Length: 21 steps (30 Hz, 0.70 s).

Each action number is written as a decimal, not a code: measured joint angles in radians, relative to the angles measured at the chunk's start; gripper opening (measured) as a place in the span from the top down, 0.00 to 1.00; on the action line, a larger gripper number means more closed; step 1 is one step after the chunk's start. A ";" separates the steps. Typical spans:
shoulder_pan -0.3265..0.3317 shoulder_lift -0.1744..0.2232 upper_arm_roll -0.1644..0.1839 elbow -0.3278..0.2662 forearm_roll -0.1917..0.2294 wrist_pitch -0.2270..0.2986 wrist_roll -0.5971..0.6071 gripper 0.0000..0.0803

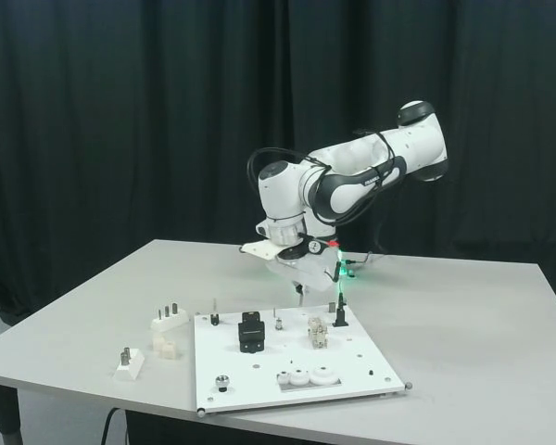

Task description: Insert round peg 2.

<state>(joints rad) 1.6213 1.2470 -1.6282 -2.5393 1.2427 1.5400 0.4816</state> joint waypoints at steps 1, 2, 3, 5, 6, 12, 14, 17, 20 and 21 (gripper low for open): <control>-0.003 0.000 0.000 0.001 0.000 0.000 -0.001 0.91; -0.006 0.000 0.000 0.003 0.000 0.000 -0.002 0.91; -0.008 0.000 0.000 0.004 0.000 -0.001 -0.003 0.91; -0.012 0.000 0.000 0.005 -0.001 -0.004 -0.006 0.91; -0.014 0.000 0.000 0.006 -0.001 -0.008 -0.007 0.91; -0.023 0.000 0.000 0.010 -0.002 -0.037 -0.011 0.91; -0.025 0.000 0.001 0.011 -0.004 -0.044 -0.011 0.92; -0.027 0.000 0.003 0.012 -0.005 -0.051 -0.011 0.92; -0.029 0.000 0.006 0.013 -0.005 -0.054 -0.011 0.92; -0.029 0.000 0.008 0.014 -0.005 -0.054 -0.011 0.92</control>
<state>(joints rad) 1.5918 1.2470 -1.6206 -2.5254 1.2377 1.4859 0.4701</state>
